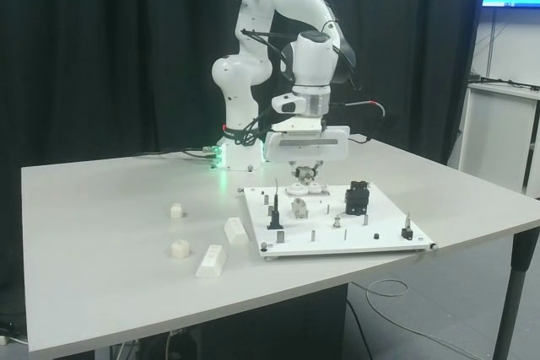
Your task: Place waterproof.
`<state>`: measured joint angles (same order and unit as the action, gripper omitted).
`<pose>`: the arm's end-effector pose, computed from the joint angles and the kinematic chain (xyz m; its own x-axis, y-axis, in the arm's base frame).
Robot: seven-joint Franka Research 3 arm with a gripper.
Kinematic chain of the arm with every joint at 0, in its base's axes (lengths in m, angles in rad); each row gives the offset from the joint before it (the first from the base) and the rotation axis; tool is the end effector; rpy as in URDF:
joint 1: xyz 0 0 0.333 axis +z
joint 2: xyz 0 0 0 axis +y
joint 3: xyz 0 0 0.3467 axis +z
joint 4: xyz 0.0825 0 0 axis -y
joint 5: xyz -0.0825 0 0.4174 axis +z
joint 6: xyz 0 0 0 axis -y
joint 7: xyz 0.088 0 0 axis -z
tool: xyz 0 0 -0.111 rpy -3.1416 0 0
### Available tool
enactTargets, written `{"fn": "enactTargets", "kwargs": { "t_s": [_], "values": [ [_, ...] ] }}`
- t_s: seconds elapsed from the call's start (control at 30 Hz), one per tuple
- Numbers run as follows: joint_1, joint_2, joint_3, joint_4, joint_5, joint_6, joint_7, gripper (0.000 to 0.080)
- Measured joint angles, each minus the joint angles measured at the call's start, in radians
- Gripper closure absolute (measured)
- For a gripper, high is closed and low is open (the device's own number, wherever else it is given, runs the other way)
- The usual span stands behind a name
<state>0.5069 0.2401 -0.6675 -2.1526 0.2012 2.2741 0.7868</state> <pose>0.5778 -0.0832 0.3090 0.4762 -0.8785 -0.0391 -0.8775 -0.4776 0.0428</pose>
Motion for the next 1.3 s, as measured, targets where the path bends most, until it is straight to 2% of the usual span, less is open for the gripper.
{"fn": "enactTargets", "kwargs": {
  "t_s": [0.4,1.0,1.13,1.3],
  "values": [
    [-0.002,0.000,0.001,0.004,-0.018,-0.004,-0.002,0.0489],
    [-0.002,0.000,0.003,0.005,-0.022,-0.004,-0.016,0.0489],
    [-0.004,0.000,0.003,0.006,-0.036,-0.004,-0.016,0.0489],
    [-0.013,0.000,0.003,0.007,-0.073,-0.005,-0.016,0.0489]
  ]
}}
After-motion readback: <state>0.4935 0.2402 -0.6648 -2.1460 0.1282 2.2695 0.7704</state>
